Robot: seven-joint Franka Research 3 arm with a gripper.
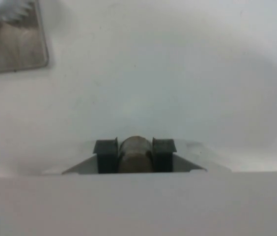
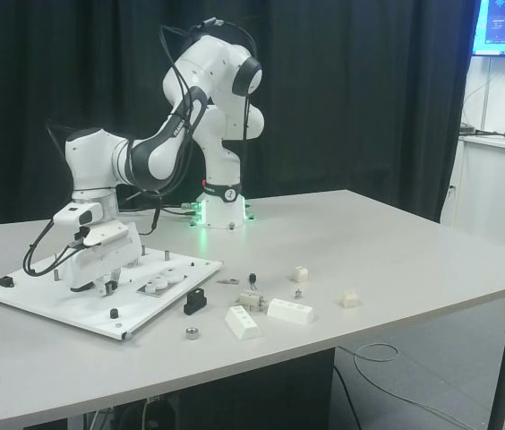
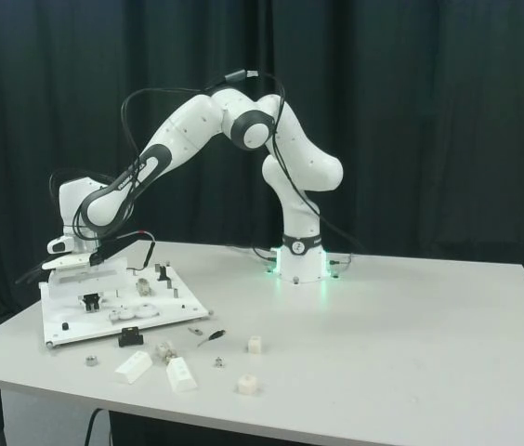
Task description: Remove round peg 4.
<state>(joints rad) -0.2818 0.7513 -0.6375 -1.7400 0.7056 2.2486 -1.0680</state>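
Observation:
In the wrist view a short, dull metal round peg (image 1: 135, 155) stands between the two black fingertips (image 1: 106, 155), and my gripper (image 1: 135, 156) is shut on it. White board surface fills the view beyond it. From the first room view my gripper (image 2: 100, 287) hangs low over the left part of the white assembly board (image 2: 167, 309), its tips close to the surface. The second room view shows the gripper (image 3: 90, 301) over the same board (image 3: 67, 330). Whether the peg's foot is still in its hole is hidden.
A metal plate with a white gear (image 1: 11, 37) lies on the board, and white gears (image 2: 158, 282) sit beside the gripper. Loose on the table are white blocks (image 2: 290, 311), a black block (image 2: 196, 301), a nut (image 2: 192, 333) and small cubes (image 2: 350, 298).

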